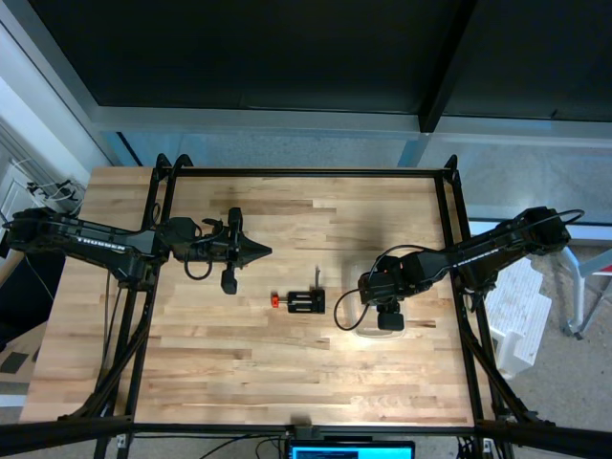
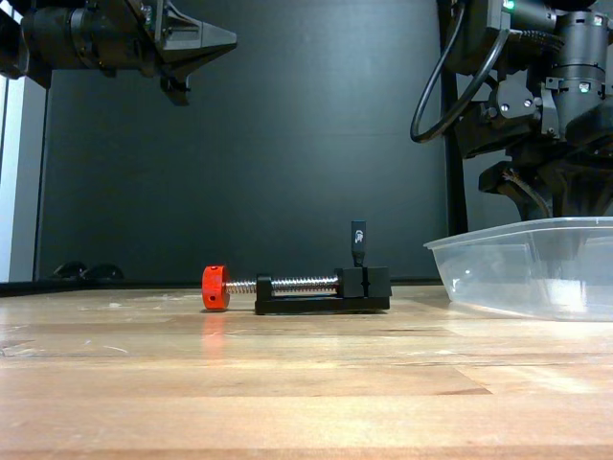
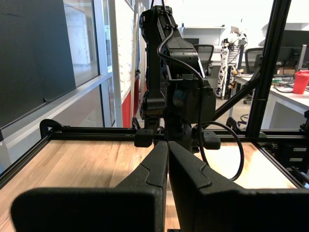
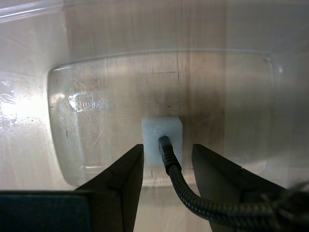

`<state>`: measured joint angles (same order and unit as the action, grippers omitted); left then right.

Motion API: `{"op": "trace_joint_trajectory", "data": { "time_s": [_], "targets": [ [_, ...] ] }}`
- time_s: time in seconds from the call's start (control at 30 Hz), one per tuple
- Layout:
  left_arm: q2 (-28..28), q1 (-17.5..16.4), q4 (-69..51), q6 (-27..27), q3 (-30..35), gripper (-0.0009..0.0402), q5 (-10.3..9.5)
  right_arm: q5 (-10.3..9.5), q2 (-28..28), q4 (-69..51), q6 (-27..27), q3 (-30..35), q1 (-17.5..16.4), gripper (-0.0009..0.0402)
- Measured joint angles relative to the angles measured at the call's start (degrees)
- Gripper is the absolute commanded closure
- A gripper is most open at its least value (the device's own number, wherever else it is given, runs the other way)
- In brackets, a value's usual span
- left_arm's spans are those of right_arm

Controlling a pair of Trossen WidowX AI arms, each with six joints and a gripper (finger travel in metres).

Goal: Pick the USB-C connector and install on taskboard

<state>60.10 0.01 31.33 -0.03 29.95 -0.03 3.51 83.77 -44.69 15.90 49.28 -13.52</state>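
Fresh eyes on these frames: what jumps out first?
The right gripper hangs over the clear tray at table right, fingers open either side of the USB-C connector seated in a white foam block. Mid-table sits the taskboard with its red-orange knob; the left gripper is parked high at left, shut.

Tools: two. The left tool (image 1: 264, 251) is above the counter (image 1: 239, 363); the right tool (image 4: 168, 148) is down in the tray.
Taskboard (image 2: 369, 287): one, between the two tools.
Clear tray (image 2: 498, 273): one, around the right tool.
USB-C connector (image 4: 165, 144): one, between the right tool's fingers.
Foam block (image 4: 161, 126): one, at the connector's tip.
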Motion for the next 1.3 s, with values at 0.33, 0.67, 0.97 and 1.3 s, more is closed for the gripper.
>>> {"op": "trace_joint_trajectory", "data": {
  "time_s": [0.33, 0.67, 0.97, 1.3],
  "targets": [
    [0.0, 0.0, 0.02, 0.0, -0.02, 0.0393, -0.02, 0.0, -0.81, -0.04, -0.37, -0.09, 0.02, 0.032],
    [0.0, 0.0, 0.0, 0.0, 0.0, 0.0393, -0.02, 0.0, -0.85, -0.02, -0.52, -0.24, 0.02, 0.0368],
    [0.0, 0.0, 0.0, 0.0, -0.02, 0.0393, 0.0, 0.0, -1.16, -0.04, -0.87, -0.44, 0.02, 0.0393],
    [0.0, 0.0, 0.0, 0.0, 0.0, 0.0393, 0.0, -0.02, -1.92, -0.04, -1.03, -0.44, 0.0, 0.0393]
  ]
}}
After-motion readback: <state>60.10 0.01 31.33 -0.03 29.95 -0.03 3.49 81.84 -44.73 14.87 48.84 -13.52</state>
